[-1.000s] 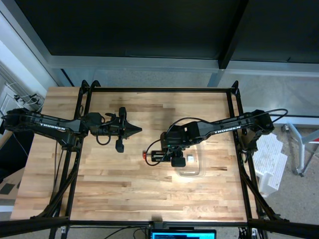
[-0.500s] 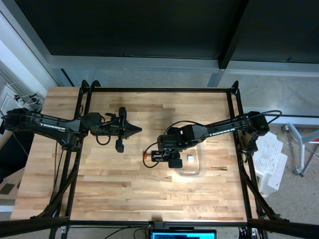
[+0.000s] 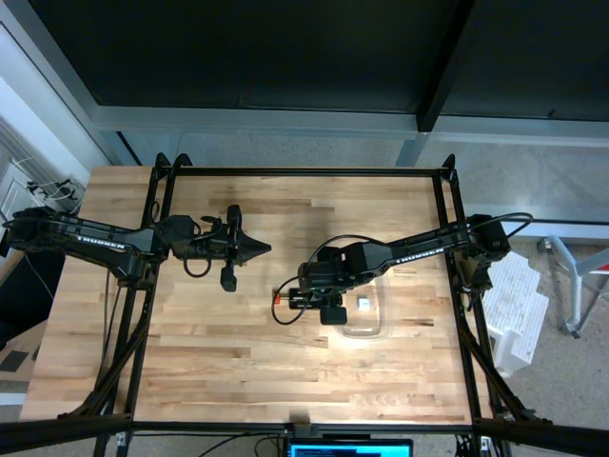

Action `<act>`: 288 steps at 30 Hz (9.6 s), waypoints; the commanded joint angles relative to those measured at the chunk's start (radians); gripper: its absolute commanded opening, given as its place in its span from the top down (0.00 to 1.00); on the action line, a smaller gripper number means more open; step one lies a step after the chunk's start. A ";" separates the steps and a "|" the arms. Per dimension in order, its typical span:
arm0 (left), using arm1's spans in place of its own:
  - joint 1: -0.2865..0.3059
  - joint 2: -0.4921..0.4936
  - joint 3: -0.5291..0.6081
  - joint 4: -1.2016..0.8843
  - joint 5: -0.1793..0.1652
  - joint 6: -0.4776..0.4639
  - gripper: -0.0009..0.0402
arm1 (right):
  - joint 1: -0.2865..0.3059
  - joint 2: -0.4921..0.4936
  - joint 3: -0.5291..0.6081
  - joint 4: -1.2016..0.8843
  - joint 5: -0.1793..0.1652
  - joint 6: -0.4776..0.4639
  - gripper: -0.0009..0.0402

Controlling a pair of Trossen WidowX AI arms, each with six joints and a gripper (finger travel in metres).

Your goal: Remove the USB-C connector from taskboard and place in the container

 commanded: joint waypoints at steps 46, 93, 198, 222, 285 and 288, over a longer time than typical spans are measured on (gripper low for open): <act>0.000 0.000 0.000 0.000 0.000 0.000 0.98 | 0.002 -0.010 0.062 -0.061 0.000 -0.007 0.98; 0.000 0.000 0.000 0.000 0.000 0.000 0.98 | 0.003 -0.362 -0.349 -0.041 0.002 0.009 0.98; 0.000 0.000 0.000 0.000 0.000 0.000 0.98 | -0.157 -0.710 -0.836 1.379 -0.062 -0.059 0.98; 0.000 0.000 0.000 0.000 0.000 0.000 0.98 | -0.157 -0.709 -0.875 1.431 -0.061 -0.053 0.98; 0.000 0.000 0.000 0.000 0.000 0.000 0.98 | -0.157 -0.709 -0.872 1.394 -0.061 -0.053 0.98; 0.000 0.000 0.000 0.000 0.000 0.000 0.98 | -0.157 -0.709 -0.872 1.394 -0.061 -0.053 0.98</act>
